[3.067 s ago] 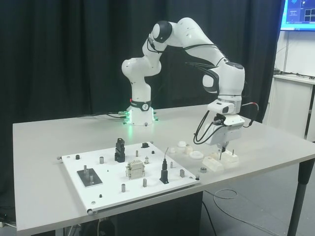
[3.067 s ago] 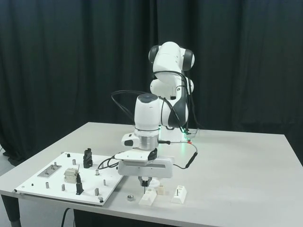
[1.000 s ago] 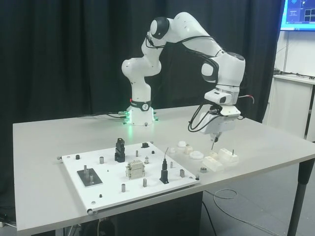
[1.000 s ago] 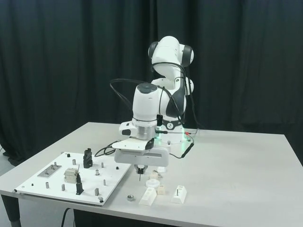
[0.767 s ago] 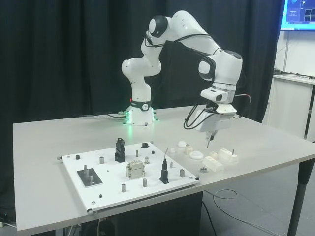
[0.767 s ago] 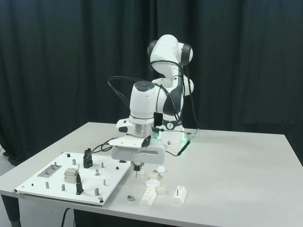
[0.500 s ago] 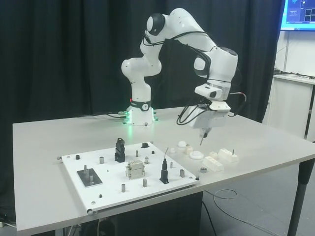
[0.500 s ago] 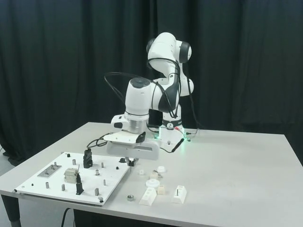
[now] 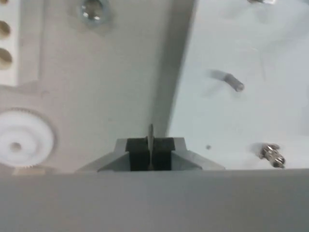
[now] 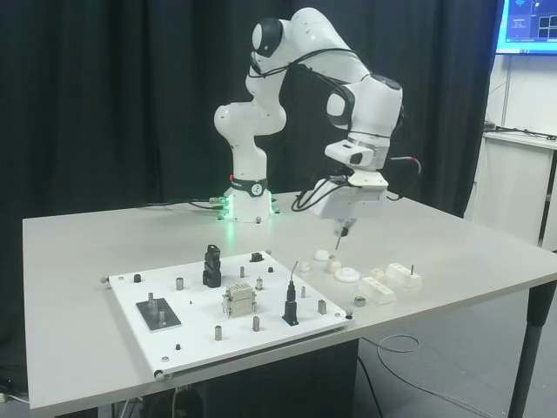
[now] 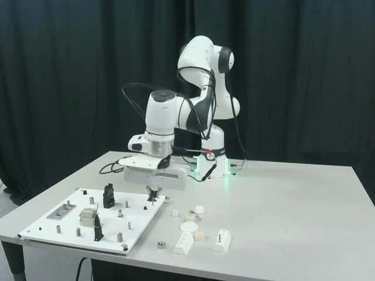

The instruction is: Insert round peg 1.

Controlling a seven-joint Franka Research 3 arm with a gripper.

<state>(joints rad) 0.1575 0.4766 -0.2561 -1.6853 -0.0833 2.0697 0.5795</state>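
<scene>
My gripper is shut on a thin grey round peg that sticks out straight down between the black fingers. In the first room view the gripper hangs well above the table, between the white board and the small white parts. The second room view puts the gripper and the peg over the far right edge of the board. In the wrist view the peg tip lies over the line where the board meets the grey table.
A white gear, white holder blocks and a metal nut lie on the table beside the board. Several short pegs, a black connector and a grey plate stand on the board.
The arm has lifted from the white holder blocks and swung toward the board, carrying the peg; it is now higher and over the board's edge.
</scene>
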